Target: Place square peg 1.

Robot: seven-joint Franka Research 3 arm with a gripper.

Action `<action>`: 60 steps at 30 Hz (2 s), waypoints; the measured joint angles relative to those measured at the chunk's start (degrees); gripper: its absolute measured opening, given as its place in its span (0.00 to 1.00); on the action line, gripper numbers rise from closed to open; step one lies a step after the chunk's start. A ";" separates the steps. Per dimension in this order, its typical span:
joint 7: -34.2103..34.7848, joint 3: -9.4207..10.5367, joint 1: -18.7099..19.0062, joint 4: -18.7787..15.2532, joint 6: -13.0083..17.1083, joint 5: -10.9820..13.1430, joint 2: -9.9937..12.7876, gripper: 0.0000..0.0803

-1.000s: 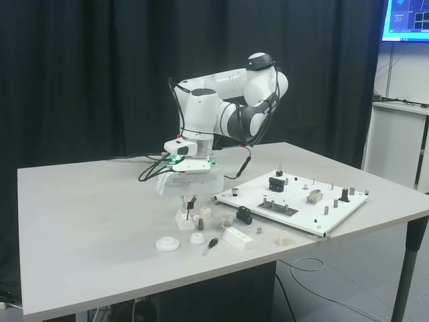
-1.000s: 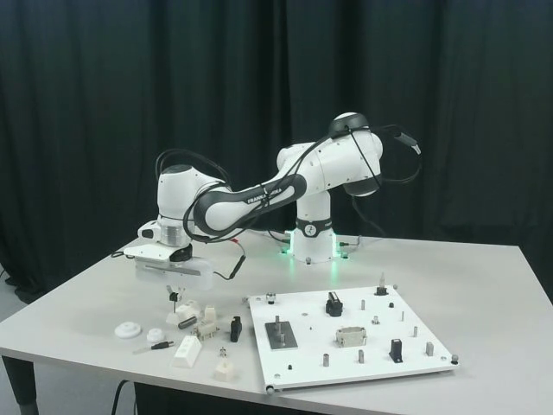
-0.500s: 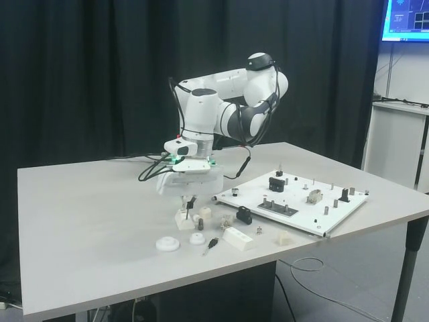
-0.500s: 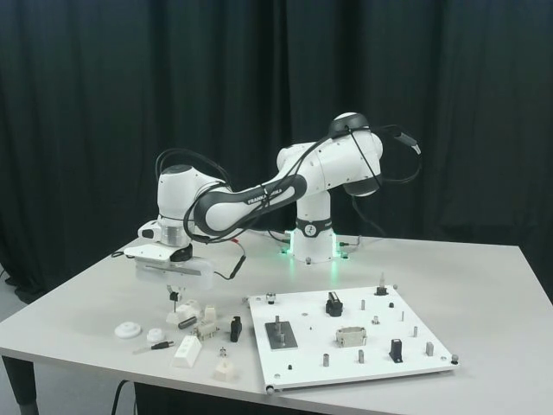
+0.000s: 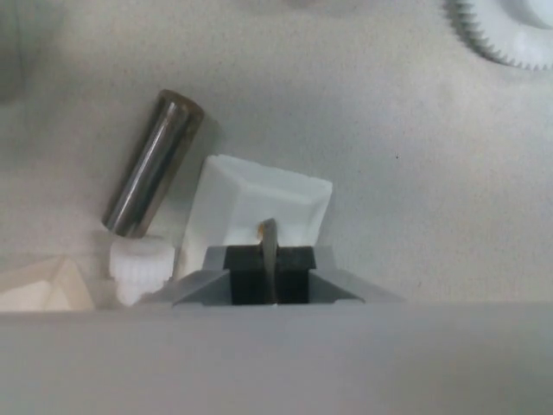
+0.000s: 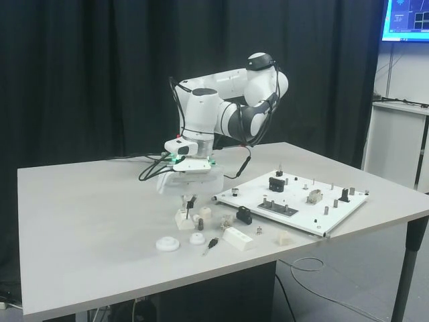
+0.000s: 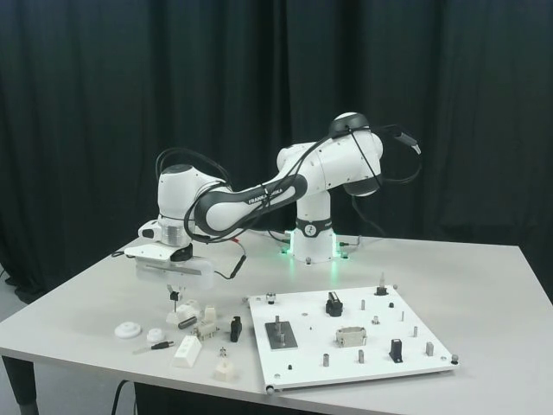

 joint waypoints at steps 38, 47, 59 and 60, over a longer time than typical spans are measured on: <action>0.31 0.17 0.12 -0.25 -0.71 0.02 0.00 0.03; 0.50 0.42 0.12 -0.24 -0.71 0.04 0.00 0.03; 1.36 0.52 0.02 -0.19 0.47 0.13 0.05 0.03; 1.37 0.46 0.02 -0.15 0.61 0.13 0.05 0.40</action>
